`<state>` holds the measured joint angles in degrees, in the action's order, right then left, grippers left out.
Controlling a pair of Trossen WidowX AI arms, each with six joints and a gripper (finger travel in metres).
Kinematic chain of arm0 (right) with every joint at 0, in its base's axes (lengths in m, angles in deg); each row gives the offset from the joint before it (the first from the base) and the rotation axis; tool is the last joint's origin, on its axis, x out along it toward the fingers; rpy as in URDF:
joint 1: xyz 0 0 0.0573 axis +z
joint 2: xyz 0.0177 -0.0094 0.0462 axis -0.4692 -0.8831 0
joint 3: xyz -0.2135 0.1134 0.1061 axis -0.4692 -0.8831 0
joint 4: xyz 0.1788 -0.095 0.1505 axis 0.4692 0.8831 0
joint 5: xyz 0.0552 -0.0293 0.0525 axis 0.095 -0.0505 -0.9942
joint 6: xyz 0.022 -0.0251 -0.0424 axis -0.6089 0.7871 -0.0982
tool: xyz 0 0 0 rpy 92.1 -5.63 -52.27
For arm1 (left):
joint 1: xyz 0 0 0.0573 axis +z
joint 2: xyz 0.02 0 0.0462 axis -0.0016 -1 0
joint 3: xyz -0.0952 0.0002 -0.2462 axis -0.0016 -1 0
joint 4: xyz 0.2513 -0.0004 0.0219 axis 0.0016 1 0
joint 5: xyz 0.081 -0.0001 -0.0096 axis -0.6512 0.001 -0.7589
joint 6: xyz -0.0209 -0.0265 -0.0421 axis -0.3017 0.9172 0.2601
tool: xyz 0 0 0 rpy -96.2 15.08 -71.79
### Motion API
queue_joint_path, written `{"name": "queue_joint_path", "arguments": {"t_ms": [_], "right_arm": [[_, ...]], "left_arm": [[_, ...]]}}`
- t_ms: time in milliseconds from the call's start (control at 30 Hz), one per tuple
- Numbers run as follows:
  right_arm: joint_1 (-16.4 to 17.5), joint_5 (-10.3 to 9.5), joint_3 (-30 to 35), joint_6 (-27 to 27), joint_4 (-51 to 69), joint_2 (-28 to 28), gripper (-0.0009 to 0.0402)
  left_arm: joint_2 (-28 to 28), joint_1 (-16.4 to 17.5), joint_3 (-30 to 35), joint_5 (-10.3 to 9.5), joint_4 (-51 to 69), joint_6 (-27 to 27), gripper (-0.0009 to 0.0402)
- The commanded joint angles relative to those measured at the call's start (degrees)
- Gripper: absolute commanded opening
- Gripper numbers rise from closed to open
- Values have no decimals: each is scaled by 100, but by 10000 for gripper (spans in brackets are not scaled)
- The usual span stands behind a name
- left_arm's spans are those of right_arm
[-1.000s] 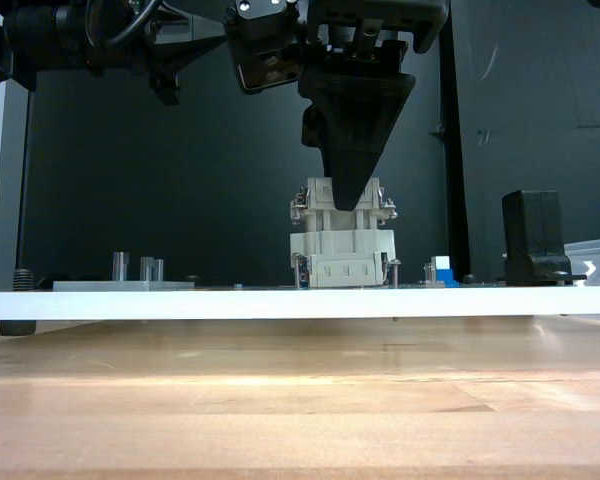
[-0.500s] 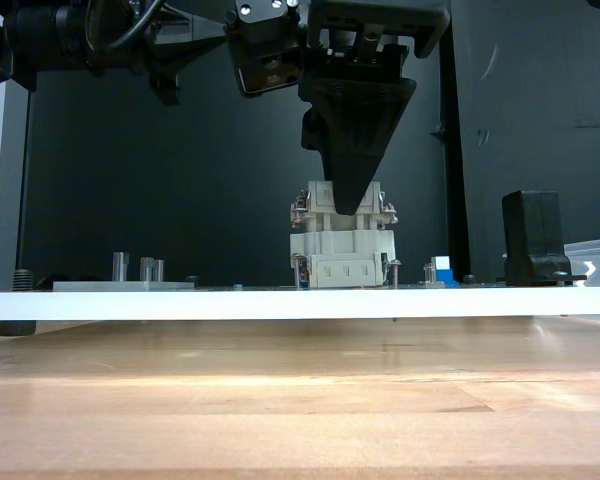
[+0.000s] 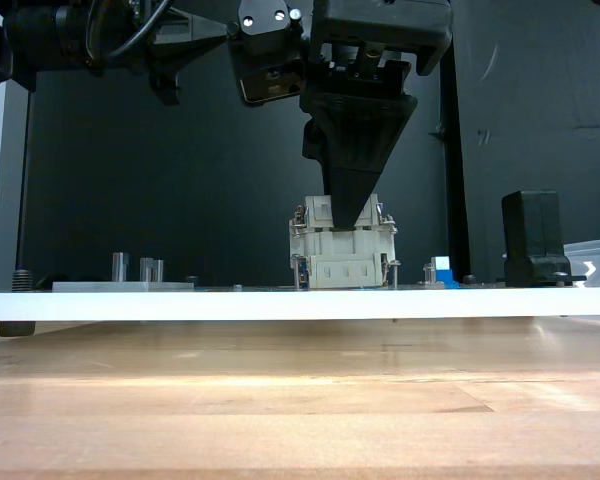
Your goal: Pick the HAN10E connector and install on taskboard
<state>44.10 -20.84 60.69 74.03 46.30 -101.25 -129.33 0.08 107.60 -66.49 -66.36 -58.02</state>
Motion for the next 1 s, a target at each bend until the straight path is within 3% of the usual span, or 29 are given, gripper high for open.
{"name": "queue_joint_path", "arguments": {"t_ms": [33, 433, 633, 1000], "right_arm": [[0, 4, -17, -2, 0, -31, 28], [7, 2, -17, -4, -37, 24, 47], [4, 2, -17, -52, -59, 85, 113], [17, 2, -17, -68, -72, 116, 278]], "left_arm": [[-2, 0, 0, 2, -2, 0, 1], [-2, 0, 0, 2, -2, 0, 1], [-2, 0, 0, 2, -2, 0, 1], [-2, 0, 0, 2, -2, 0, 1]]}}
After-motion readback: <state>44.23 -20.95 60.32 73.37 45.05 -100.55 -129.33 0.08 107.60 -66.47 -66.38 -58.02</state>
